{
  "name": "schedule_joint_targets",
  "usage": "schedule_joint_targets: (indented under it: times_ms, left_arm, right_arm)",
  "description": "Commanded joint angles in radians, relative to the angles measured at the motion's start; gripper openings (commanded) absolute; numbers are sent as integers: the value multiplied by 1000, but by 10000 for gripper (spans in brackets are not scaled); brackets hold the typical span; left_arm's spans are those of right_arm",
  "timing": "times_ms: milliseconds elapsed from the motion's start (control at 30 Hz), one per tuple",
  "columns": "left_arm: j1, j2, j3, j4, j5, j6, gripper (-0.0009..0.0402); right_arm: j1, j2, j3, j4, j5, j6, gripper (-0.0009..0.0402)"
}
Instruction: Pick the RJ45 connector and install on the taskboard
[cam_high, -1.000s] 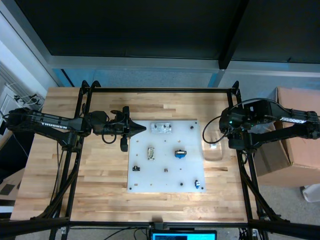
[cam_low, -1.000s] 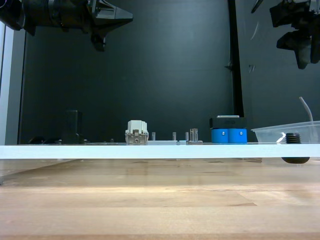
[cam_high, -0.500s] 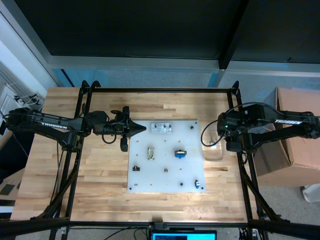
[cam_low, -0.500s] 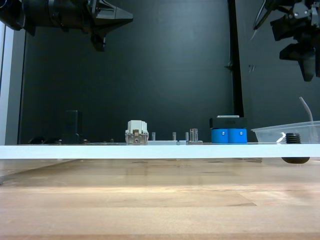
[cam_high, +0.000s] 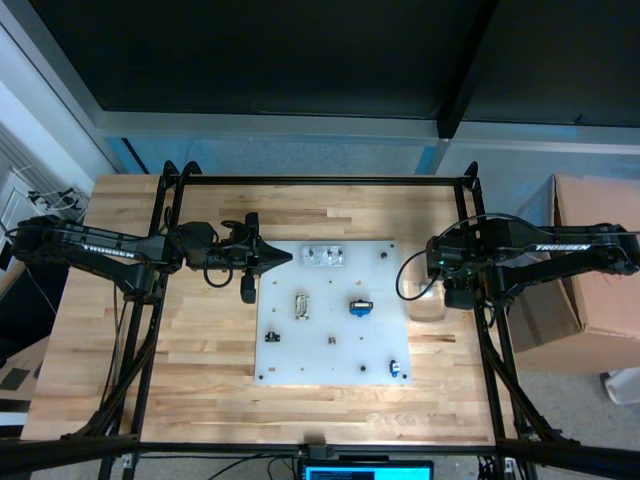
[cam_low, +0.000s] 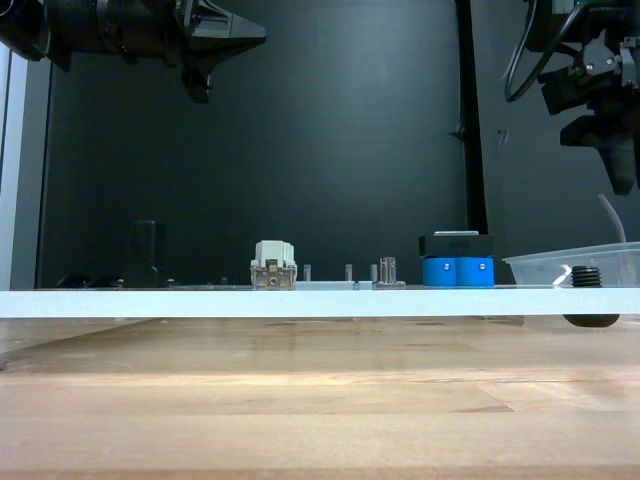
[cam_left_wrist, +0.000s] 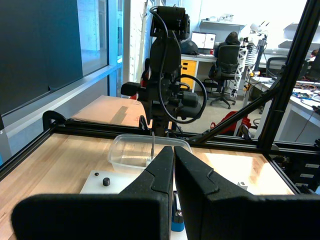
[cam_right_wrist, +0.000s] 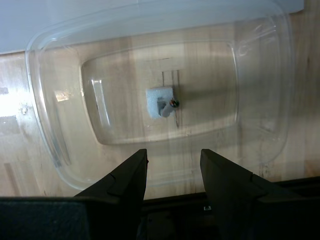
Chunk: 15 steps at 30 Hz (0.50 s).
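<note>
RJ45 connector (cam_right_wrist: 161, 102) loose in tray (cam_right_wrist: 50, 125); right gripper (cam_right_wrist: 173, 156) spread wide directly above; left gripper (cam_left_wrist: 173, 152) pinched closed, high beside taskboard (cam_high: 330, 362).

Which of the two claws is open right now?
The right gripper, above the clear tray, fingers apart; the left gripper has its fingers together.

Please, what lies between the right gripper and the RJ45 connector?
Right wrist view: only bare tray floor separates right gripper from RJ45 connector. Left gripper hovers over board's corner.
</note>
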Motion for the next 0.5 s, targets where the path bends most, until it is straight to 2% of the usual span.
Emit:
schedule_joint_targets:
  times_ms: [33,500]
  left_arm:
    - [0,0,0,0,0,0,1]
    - [0,0,0,0,0,0,1]
  right_arm:
    - [3,8,-21,19,-18,3,146]
    - [9,108,-87,134,-17,2,146]
